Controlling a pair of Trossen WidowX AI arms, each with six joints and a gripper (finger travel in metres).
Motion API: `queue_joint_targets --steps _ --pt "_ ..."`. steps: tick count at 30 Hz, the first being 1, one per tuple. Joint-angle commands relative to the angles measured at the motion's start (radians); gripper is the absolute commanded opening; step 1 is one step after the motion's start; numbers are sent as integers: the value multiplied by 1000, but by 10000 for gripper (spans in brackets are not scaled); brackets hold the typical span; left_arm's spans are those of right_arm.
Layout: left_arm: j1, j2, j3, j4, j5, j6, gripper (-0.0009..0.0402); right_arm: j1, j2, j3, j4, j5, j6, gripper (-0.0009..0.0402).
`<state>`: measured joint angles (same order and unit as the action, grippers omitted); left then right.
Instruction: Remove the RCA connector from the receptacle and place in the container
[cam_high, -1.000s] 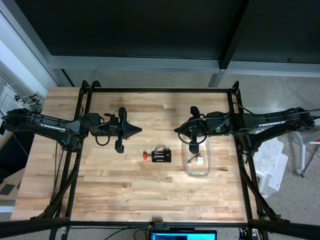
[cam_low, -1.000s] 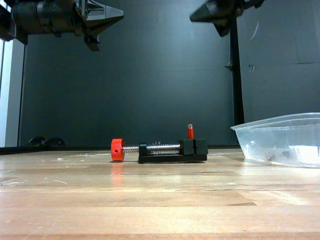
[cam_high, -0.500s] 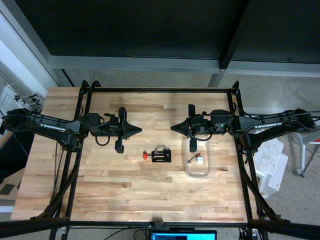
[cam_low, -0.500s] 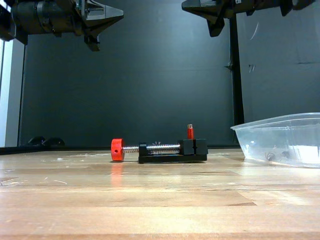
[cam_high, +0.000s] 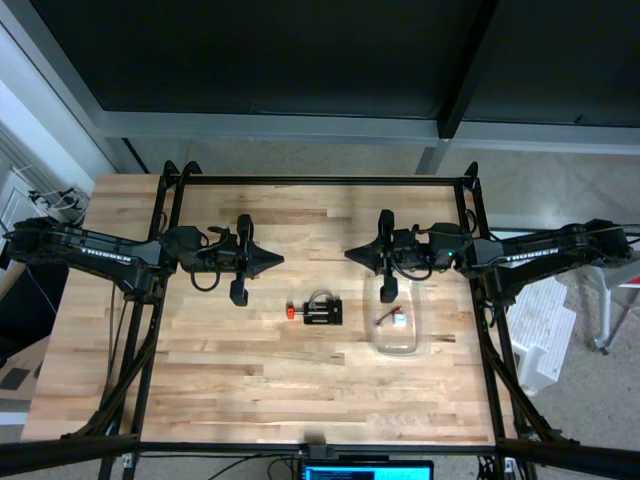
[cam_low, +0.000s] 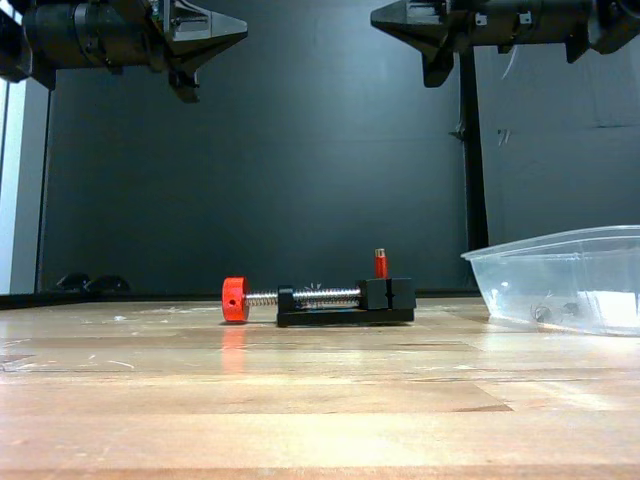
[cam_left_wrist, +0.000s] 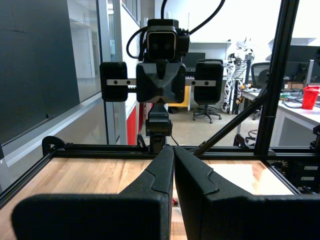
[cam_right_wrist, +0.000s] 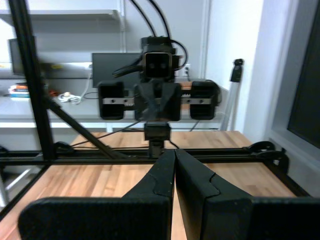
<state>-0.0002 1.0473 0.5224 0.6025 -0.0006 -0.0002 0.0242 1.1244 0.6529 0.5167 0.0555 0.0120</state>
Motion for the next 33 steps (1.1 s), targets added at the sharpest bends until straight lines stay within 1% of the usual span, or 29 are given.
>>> queue_joint_targets --steps 1,11,15,20,22,23,24,27,33 --pt "0 0 0 0 0 0 0 0 -18 -40 44 -5 6 0" --pt "0 0 0 0 0 0 0 -1 -23 -55 39 -7 10 0" --pt "0 0 0 0 0 0 0 -1 -23 -37 -27 -5 8 0" --pt "0 0 0 0 0 0 0 -2 -23 -34 -28 -6 22 0" --pt "0 0 0 0 0 0 0 -1 -23 -35 -29 -11 29 0" --pt "0 0 0 0 0 0 0 -1 -23 -35 -31 -24 29 0" --pt "0 0 0 0 0 0 0 -1 -23 -35 -30 -26 28 0" --pt "0 0 0 0 0 0 0 -1 -23 -35 -27 -21 34 0" --pt "0 0 0 0 0 0 0 -1 -23 -35 -26 -21 32 0"
